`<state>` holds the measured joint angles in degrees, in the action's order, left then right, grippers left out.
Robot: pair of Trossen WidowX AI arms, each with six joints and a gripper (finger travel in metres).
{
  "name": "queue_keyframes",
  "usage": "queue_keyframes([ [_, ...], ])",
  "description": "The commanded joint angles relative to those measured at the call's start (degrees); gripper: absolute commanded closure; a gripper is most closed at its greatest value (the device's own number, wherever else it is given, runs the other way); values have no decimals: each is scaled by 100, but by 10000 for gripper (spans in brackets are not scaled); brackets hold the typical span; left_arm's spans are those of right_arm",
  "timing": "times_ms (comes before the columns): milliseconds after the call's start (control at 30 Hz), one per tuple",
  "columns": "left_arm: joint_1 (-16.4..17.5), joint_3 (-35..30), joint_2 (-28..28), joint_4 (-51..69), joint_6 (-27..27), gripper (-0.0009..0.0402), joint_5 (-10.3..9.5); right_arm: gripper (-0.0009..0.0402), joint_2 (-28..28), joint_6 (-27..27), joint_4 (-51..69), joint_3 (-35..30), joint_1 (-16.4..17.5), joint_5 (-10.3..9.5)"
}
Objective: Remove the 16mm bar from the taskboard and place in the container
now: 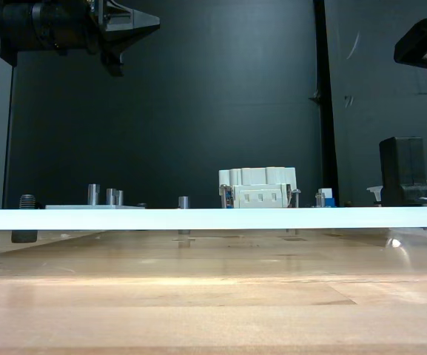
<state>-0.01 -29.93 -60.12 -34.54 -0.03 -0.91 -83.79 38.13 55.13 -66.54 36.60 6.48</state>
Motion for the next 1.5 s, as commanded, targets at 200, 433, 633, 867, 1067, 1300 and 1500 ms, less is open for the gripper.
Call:
queue_keyframes([
  [200, 0, -2, 0, 0, 0, 393, 0, 393, 238, 46, 173, 160, 393, 0],
  [433, 0, -2, 0, 0, 0, 393, 0, 393, 280, 46, 407, 284, 905, 0],
  [633, 2, -2, 2, 0, 0, 393, 0, 393, 282, 66, 442, 426, 1283, -2],
  [867, 2, -2, 0, 0, 0, 393, 0, 393, 282, 245, 428, 640, 1735, -2],
  [1067, 0, -2, 0, 0, 0, 393, 0, 393, 282, 361, 448, 669, 1998, 0],
  [1300, 2, -2, 0, 0, 0, 393, 0, 393, 282, 509, 435, 728, 2131, 0],
  [1500, 0, -2, 0, 0, 0, 393, 0, 391, 273, 627, 433, 745, 2140, 157],
])
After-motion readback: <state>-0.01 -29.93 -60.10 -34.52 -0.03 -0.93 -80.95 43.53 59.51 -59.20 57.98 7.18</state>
